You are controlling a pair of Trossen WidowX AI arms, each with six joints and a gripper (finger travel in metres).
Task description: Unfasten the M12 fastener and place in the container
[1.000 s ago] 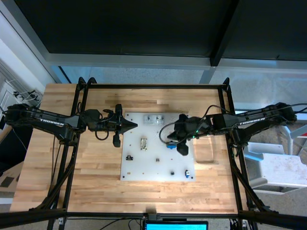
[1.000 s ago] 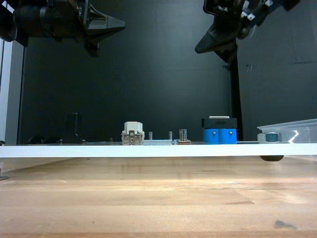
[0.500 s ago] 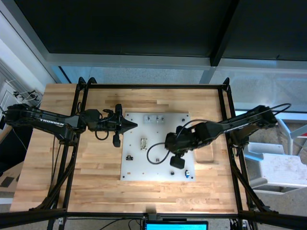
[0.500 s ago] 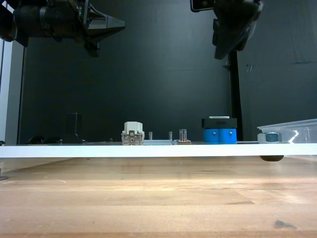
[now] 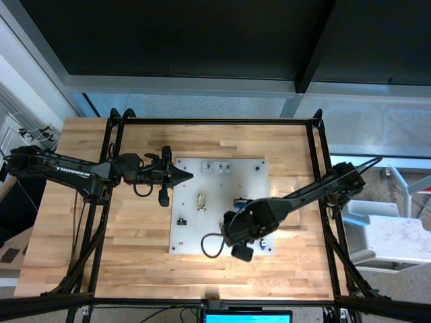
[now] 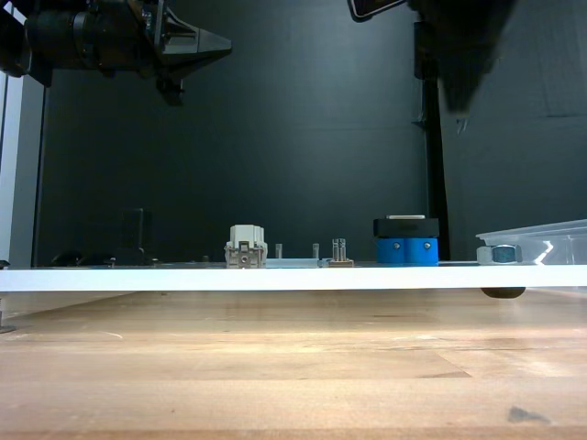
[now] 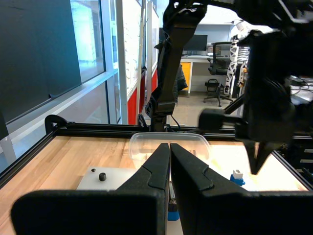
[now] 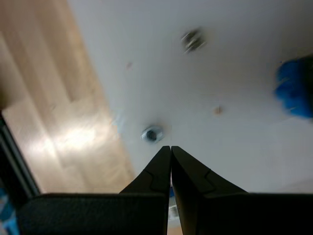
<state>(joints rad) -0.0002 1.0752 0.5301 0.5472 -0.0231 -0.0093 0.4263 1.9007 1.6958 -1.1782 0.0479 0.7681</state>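
**Hovering above the M12 fastener, nothing gripped yet**

Judged as the approach step: no turning begun, no contact. Nearest, at the lower right of the low view, the M12 fastener (image 6: 500,253), a small silver nut at board level. Seeming there to lie in the container (image 6: 553,240), but shown by the right wrist view on the white board (image 5: 192,237) near its edge, apparently on its stud. Hidden under the arm in the high view. Above it and well clear, the right claw (image 8: 170,148), fingers pressed together, holding nothing, with the nut just beyond the tips. Beside the board's right edge, the clear container. Farther off, left of centre in the high view, the left claw (image 5: 188,176), also pinched shut and empty, parked high over the board's far left part. Next, likely: spread the right claw, lower around the nut, close, then unscrew.
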